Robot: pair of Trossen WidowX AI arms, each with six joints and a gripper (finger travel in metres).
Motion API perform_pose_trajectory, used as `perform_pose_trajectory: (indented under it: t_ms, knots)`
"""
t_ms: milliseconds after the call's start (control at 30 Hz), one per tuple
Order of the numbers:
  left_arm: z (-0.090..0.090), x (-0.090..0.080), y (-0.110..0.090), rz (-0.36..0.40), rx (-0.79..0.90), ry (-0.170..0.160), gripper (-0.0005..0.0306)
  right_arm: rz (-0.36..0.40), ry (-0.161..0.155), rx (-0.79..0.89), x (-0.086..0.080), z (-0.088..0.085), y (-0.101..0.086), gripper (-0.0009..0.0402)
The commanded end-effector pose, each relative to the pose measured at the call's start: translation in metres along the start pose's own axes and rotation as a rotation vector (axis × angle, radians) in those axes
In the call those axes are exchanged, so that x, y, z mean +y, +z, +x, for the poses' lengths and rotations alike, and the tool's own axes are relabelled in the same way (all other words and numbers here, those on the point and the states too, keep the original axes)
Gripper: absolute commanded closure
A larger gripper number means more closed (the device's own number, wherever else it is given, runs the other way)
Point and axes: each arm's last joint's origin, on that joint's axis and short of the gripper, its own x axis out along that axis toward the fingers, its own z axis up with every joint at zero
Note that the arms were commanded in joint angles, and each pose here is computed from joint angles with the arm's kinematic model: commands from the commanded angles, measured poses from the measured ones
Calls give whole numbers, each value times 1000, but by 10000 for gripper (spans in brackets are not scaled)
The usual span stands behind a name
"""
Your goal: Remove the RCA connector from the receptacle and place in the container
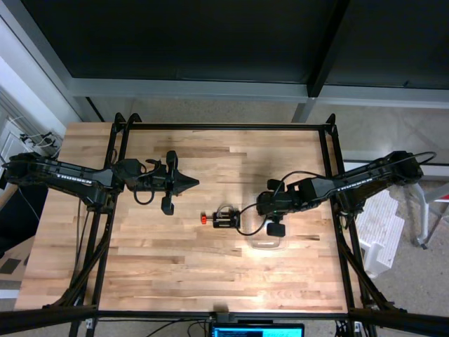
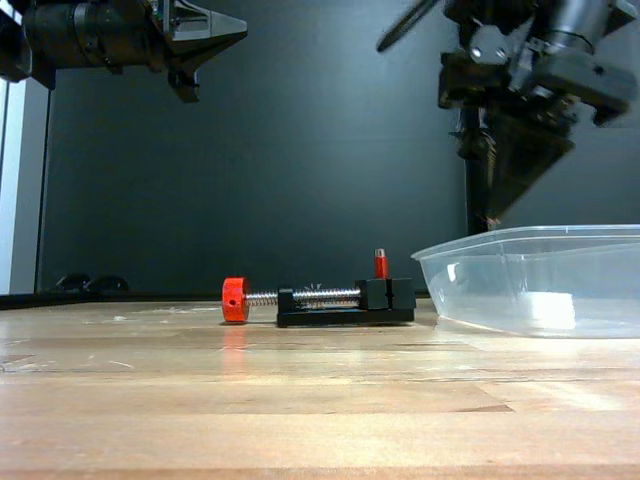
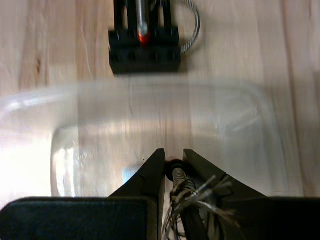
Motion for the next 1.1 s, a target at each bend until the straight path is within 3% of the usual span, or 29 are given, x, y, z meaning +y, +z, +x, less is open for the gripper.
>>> perform_pose_trajectory:
  t_ms: [33,300,767,1100]
  knots:
    - [0,0,0,0,0,0,300,-6,-8,36,-1,5,-9,391]
    - [0,0,0,0,0,0,300,-1,-24,108,-2,12,-23,361]
    - [0,0,0,0,0,0,300,20,-25,106,-1,12,-23,260]
    - [0,0,0,0,0,0,300,20,-23,98,-1,11,-23,250]
